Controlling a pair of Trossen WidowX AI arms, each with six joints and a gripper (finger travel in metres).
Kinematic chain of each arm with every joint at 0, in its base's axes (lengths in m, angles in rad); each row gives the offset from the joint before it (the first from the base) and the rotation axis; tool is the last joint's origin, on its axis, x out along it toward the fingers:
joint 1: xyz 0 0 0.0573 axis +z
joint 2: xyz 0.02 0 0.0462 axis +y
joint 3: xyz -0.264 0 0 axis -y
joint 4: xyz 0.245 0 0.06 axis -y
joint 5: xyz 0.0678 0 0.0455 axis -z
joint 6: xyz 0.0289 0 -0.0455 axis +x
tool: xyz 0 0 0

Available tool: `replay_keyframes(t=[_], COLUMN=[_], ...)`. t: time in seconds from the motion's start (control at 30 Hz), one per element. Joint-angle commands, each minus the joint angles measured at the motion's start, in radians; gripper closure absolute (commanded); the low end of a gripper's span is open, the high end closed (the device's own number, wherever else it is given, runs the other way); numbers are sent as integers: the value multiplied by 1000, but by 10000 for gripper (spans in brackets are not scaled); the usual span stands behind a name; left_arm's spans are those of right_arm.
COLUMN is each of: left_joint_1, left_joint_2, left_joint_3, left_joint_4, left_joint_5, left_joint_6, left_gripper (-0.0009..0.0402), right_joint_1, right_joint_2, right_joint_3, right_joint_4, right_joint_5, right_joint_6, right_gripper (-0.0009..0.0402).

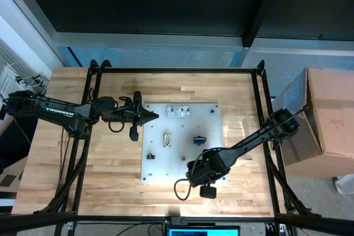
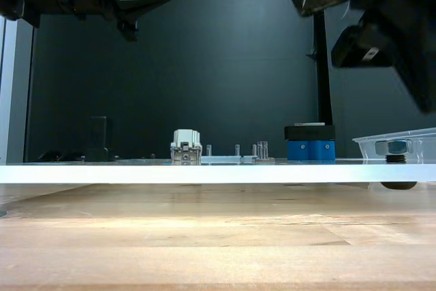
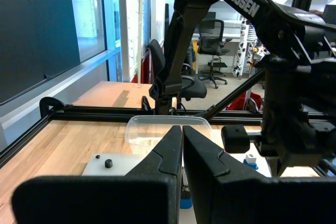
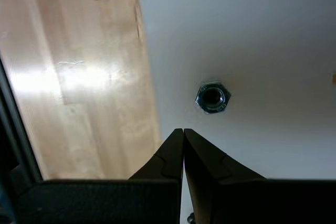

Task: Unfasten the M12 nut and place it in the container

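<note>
Likely to skid off the small silver hexagonal nut (image 4: pixel 212 97) on its black ribbed stud (image 2: pixel 394 159) with right gripper (image 4: pixel 183 130) pinched empty over white board's (image 1: pixel 166 164) five o'clock, left gripper (image 3: pixel 182 128) likewise at ten.

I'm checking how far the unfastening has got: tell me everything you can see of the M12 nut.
The M12 nut is a small silver hexagon of shiny metal with a dark centre. It sits level on its stud, black ribs showing beneath it, on the white board near its edge. Nothing grips it: the right gripper hangs shut above it, apart; the left gripper is shut, high over the board's far left corner.
</note>
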Motion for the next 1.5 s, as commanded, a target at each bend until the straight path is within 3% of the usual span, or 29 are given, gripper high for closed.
replay_keyframes(t=[0.03,0.73,0.77,0.87,0.97,1.1,1.3,1.5], left_joint_1=[0,0,0,0,0,0,0,0], left_joint_2=[0,0,0,0,0,0,0,0], left_joint_3=[0,0,0,0,0,0,0,0], left_joint_4=[0,0,0,0,1,1,1,2], left_joint_5=[0,0,0,0,0,0,0,0], left_joint_6=[0,0,0,0,0,0,0,0], left_gripper=[393,393,393,393,393,393,393,393], right_joint_1=[2,-9,-9,-9,-9,-9,-9,-10], right_joint_2=[18,28,27,10,-14,-37,-46,-41], right_joint_3=[-1,-29,-32,-31,-19,-5,26,72], right_joint_4=[7,46,37,-56,-117,-127,-126,-135], right_joint_5=[6,43,84,293,347,333,216,151], right_joint_6=[-4,-23,-21,52,65,82,120,412], right_gripper=[393,393,394,393,393,393,393,379])
